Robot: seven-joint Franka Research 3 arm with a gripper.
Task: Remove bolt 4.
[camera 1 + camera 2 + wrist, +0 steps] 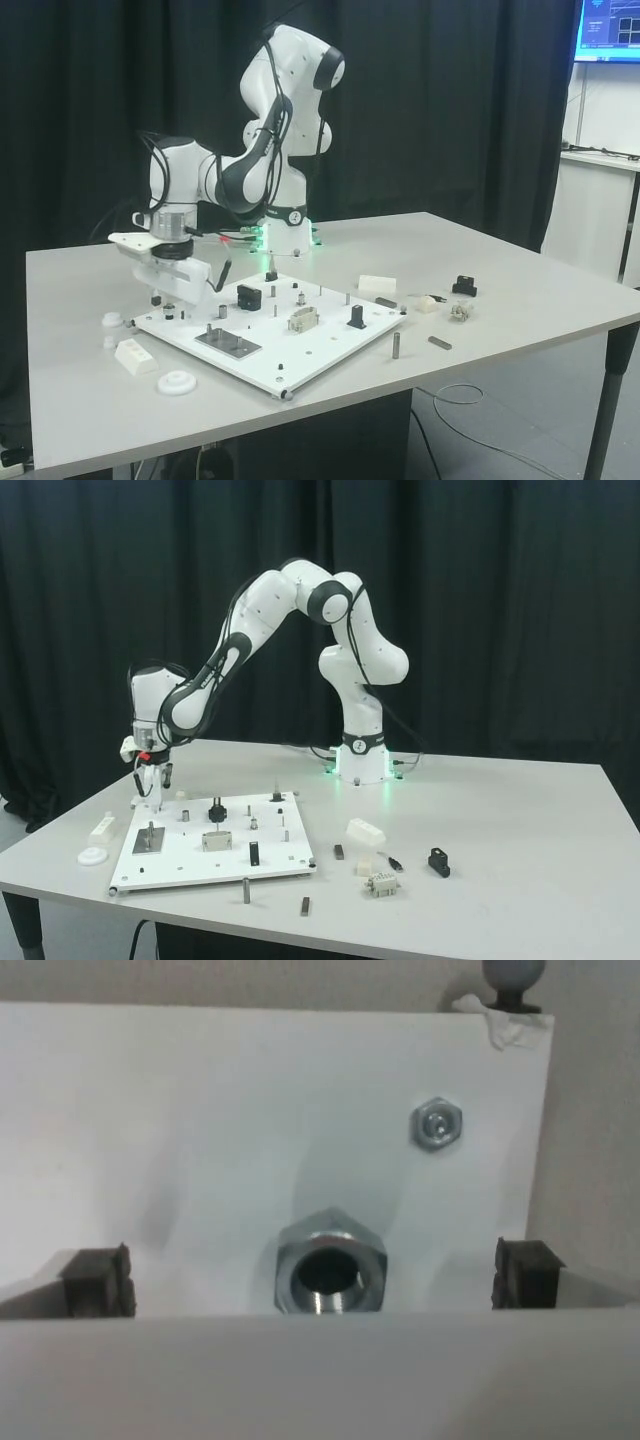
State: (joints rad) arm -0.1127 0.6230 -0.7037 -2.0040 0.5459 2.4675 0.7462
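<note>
Bolt [329,1272]: steel hex head, rigid, heavy for its size, slick; seated upright in board [200,1140], centred between your gripper's [312,1282] spread, empty fingers; smaller bolt [437,1124] at 1 o'clock; grip opposite flats.

A grey table [520,270] was seen before a black curtain [500,600], with a screen [608,30] mounted at one side. White blocks [135,355] and a white disc [176,382] were laid on the table beside the board's edge, while another white block [366,832], a black clip [438,861] and a connector [381,883] were scattered on the other side. A cable [455,395] was seen hanging below the table edge.
</note>
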